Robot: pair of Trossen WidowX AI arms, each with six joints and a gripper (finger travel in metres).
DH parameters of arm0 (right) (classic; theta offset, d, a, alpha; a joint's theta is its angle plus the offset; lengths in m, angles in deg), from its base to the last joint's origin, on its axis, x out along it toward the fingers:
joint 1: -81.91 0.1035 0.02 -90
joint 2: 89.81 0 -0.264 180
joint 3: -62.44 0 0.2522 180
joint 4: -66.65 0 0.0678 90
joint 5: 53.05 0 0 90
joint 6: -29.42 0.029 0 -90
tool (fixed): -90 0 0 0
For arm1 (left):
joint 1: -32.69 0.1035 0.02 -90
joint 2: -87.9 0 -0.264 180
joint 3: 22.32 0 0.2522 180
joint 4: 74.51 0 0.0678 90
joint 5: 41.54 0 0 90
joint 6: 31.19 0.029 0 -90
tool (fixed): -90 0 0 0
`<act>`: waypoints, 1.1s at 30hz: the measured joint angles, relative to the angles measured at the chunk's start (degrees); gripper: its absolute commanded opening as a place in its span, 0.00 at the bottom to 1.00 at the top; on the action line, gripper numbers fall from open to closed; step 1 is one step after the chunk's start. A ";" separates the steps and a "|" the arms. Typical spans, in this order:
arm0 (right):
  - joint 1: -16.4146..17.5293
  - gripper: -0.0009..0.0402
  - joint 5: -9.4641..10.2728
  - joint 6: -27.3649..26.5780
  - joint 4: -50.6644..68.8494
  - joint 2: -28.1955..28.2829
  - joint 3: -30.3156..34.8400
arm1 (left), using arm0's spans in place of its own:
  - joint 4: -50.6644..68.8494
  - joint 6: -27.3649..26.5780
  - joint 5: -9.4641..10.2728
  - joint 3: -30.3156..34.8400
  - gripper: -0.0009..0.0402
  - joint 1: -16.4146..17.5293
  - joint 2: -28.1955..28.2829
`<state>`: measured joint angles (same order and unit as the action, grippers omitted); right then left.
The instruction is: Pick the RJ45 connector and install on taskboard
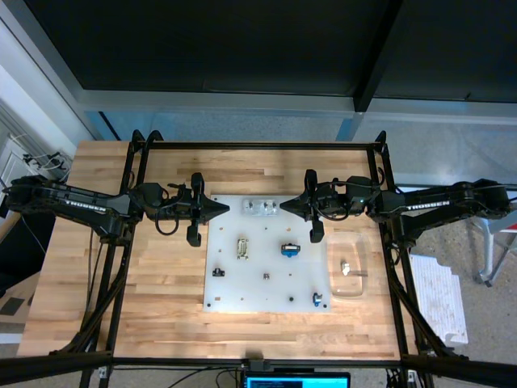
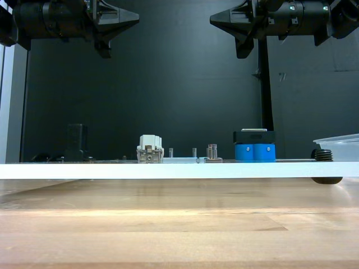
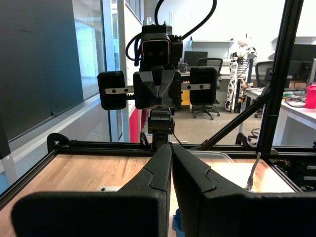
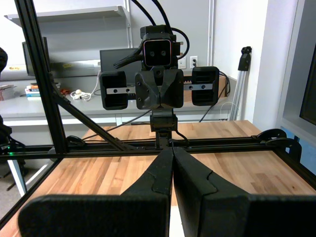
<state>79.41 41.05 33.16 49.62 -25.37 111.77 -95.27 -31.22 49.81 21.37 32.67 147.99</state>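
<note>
Black right gripper (image 4: 171,148): mine, clenched on nothing, high above white task board (image 1: 242,295)'s far edge; left gripper (image 3: 170,146) likewise. Grey-booted RJ45 connector (image 1: 317,297): apparently seated in board's blue jack (image 1: 320,304). Confirm seating before any re-grip.

Matt wooden table (image 1: 121,307) (visible grain), clear plastic tray (image 1: 365,271)

Black TROSSEN-lettered arms (image 1: 77,204); left end effector (image 1: 223,210), right end effector (image 1: 285,206) wedge-shaped.
</note>
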 measured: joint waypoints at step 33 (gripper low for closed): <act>0.00 0.02 0.02 0.02 0.66 0.00 0.00 | 0.02 0.02 0.00 0.02 0.02 0.00 0.00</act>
<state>79.41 41.07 33.19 50.28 -25.37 111.77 -95.25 -31.20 49.81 21.39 32.67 147.99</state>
